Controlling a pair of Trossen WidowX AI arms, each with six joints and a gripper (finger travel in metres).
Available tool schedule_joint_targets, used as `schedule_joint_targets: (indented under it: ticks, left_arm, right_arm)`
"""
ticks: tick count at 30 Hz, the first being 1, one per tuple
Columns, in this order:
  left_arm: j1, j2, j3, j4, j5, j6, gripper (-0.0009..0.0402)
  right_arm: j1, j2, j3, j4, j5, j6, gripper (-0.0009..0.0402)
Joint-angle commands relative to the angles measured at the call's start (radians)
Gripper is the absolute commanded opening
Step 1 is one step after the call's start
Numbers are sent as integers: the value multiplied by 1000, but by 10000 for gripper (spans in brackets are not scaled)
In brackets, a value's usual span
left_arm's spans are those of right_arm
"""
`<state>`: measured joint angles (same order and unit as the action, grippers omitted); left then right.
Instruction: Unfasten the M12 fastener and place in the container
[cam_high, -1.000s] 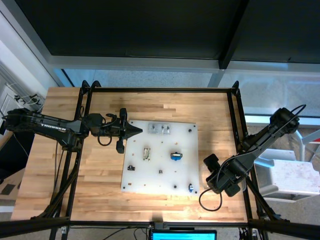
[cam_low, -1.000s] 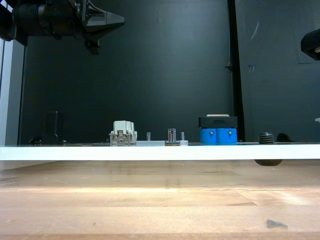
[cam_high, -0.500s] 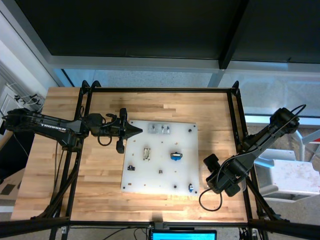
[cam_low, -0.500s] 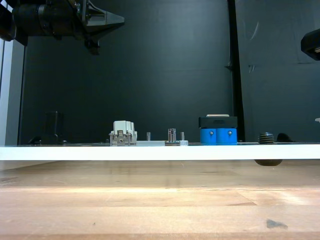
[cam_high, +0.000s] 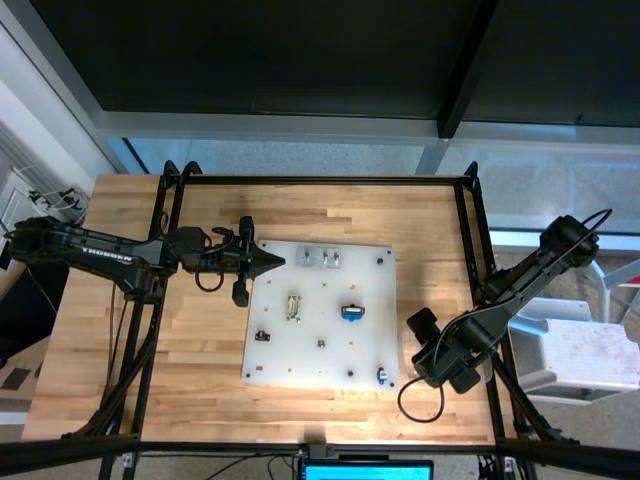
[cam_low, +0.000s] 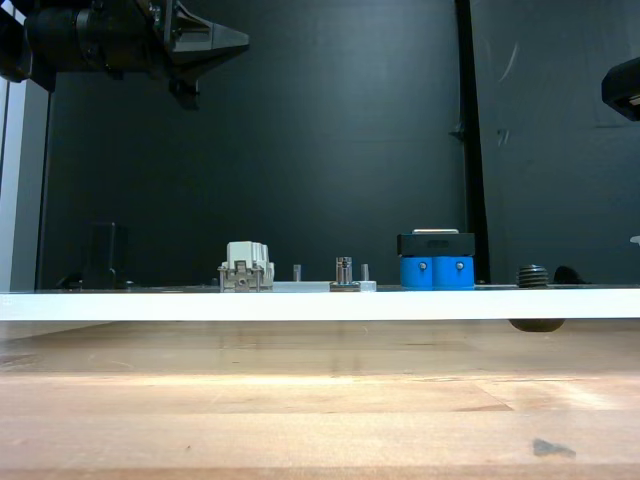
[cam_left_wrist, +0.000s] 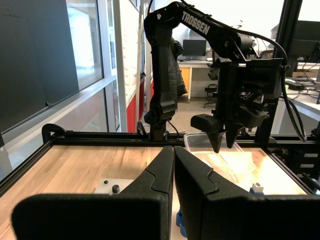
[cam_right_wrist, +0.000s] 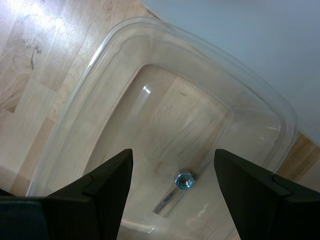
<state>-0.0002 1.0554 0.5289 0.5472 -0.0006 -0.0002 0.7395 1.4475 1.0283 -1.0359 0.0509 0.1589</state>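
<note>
The right gripper hangs over the tray. The tray lies on the desk, just beside the right edge of the board. The jaws of this gripper are spread wide and hold nothing. The nut lies flat on the bottom of the tray. From the right wrist view it shows between the two jaws, and nothing touches it. It is small, silver and six-sided. The tray is clear, so the wood of the desk shows through it. The stud stands on the board near its near right edge. It is bare, and its black ribs show. The left gripper is up in the air over the far left corner of the board, well above it. It points to the right, toward the other arm. Its jaws are pressed together with nothing between them. Other things stand on the board too: a blue connector, a small pale block and a thin silver post. All three are well apart from both grippers.
</note>
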Motion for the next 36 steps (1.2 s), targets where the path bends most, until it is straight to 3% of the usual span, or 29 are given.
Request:
schedule_joint_targets:
  ticks: [1,36]
  left_arm:
    - [0,0,0,0,0,0,0]
    - [0,0,0,0,0,0,0]
  right_arm:
    - [0,0,0,1,1,1,227]
    - [0,0,0,2,1,17,227]
